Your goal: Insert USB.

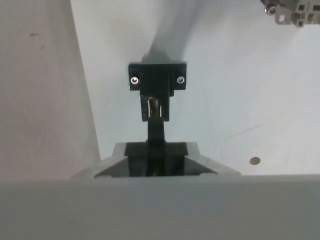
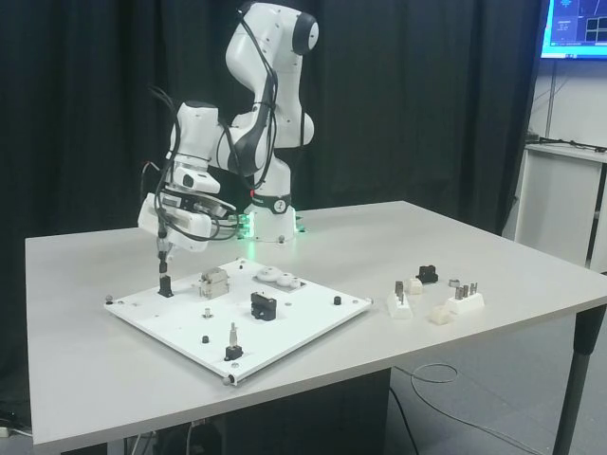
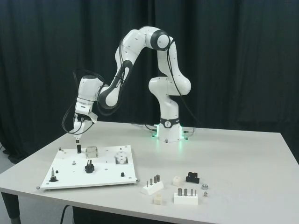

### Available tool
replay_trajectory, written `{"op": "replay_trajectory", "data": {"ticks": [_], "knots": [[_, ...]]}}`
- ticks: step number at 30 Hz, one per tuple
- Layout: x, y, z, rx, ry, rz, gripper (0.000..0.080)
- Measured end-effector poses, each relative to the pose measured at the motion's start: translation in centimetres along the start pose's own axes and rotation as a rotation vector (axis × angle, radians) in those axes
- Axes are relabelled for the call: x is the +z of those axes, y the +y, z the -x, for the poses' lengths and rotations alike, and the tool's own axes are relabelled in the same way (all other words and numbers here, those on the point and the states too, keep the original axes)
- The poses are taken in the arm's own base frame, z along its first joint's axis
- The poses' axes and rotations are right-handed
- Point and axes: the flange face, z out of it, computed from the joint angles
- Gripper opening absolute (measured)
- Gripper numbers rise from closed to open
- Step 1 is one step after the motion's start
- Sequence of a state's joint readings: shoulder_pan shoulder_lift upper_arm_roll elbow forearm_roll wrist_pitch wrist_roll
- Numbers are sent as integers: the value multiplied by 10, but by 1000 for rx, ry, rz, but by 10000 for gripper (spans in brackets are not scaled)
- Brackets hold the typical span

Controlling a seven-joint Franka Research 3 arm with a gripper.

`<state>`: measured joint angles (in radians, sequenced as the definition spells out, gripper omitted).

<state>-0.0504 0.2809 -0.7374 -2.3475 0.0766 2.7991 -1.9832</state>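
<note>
A black USB socket block [image 1: 156,80] with two screws stands near the back left corner of the white board [image 1: 240,90]; it also shows in the room views [image 2: 165,287] [image 3: 78,149]. My gripper [image 1: 155,159] is shut on a black USB plug [image 1: 155,131], which hangs straight down over the socket. The plug's metal tip [image 1: 154,107] lines up with the socket's slot. From the side, the gripper [image 2: 163,248] [image 3: 77,134] hangs a short way above the socket. Whether the tip touches the slot cannot be told.
On the board stand a grey block fixture [image 2: 214,282], white discs [image 2: 275,277], a black mount [image 2: 262,305] and an upright peg [image 2: 233,346]. White peg holders [image 2: 465,299] and a small black part [image 2: 428,274] lie on the grey table to the right. The board's edge [image 1: 85,90] runs close beside the socket.
</note>
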Motion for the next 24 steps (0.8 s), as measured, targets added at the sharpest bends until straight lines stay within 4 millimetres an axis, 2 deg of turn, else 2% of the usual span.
{"op": "replay_trajectory", "data": {"ticks": [24], "knots": [[-1, -1, -1, -10, 13, -11, 64]]}}
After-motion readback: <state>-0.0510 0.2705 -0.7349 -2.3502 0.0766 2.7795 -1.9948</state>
